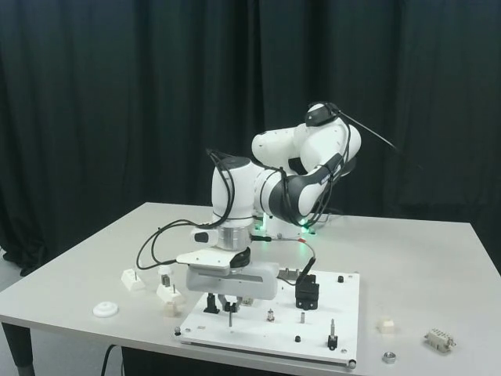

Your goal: Insert round peg 2.

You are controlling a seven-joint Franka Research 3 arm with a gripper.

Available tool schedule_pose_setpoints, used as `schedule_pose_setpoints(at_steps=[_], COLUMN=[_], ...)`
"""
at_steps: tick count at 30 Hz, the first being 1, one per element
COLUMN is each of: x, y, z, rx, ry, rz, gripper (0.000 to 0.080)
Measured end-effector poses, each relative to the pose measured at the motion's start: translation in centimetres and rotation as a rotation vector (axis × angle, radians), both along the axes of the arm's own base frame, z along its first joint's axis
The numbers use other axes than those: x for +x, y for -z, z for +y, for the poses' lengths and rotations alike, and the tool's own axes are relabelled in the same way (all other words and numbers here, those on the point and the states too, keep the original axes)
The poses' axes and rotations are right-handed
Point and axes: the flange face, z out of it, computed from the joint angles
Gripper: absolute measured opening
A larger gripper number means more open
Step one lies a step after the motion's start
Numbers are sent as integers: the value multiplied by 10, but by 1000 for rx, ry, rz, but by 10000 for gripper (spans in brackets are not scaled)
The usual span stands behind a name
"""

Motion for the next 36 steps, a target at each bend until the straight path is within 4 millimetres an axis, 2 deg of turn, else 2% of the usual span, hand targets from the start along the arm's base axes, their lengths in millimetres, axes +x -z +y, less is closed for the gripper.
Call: schedule_pose_setpoints(at_steps=[15, 36], x=[1, 3], y=[5, 8], z=[-5, 3], rx=[3, 24], ry=[7, 12], rz=[-8, -10], gripper=[59, 59])
